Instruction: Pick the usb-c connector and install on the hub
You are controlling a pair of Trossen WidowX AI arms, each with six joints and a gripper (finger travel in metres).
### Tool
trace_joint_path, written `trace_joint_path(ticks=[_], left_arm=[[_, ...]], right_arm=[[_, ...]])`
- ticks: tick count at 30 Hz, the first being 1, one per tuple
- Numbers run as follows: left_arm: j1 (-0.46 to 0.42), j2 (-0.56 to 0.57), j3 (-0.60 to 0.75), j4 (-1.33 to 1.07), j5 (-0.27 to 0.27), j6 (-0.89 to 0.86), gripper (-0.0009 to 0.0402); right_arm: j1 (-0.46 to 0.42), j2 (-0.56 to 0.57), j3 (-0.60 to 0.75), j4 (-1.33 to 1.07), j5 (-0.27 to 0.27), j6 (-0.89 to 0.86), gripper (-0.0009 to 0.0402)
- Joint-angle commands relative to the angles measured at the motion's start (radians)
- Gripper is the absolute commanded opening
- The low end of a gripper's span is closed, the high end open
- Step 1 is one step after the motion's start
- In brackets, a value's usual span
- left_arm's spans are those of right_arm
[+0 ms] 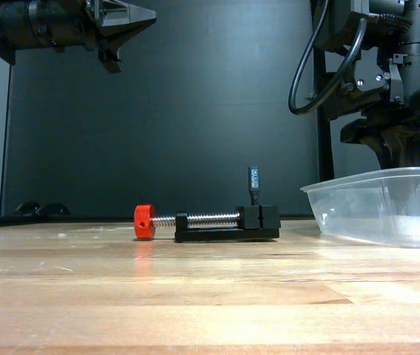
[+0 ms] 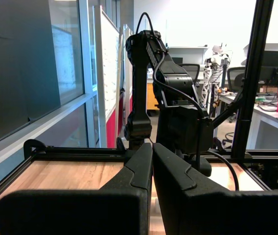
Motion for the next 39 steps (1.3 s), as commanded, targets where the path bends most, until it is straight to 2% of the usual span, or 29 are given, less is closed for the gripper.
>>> trace_joint_path(ticks=[1, 12, 25, 30, 39], left_arm=[[0.000, 0.000, 0.000, 0.000, 0.000, 0.000, 0.0000], [0.000, 0.000, 0.000, 0.000, 0.000, 0.000, 0.0000], [0.000, 0.000, 0.000, 0.000, 0.000, 0.000, 0.0000], [0.000, 0.000, 0.000, 0.000, 0.000, 0.000, 0.0000], [0.000, 0.000, 0.000, 0.000, 0.000, 0.000, 0.0000]], right_arm=[[0.000, -0.002, 0.001, 0.000, -0.001, 0.000, 0.0004], [0.000, -0.048, 0.029, -0.049, -0.001, 0.000, 0.0004], [0.000, -0.145, 0.132, -0.206, 0.000, -0.007, 0.0004], [-0.001, -0.147, 0.151, -0.206, 0.001, -0.035, 0.0004], [-0.023, -0.092, 0.201, -0.174, 0.000, -0.197, 0.0004]])
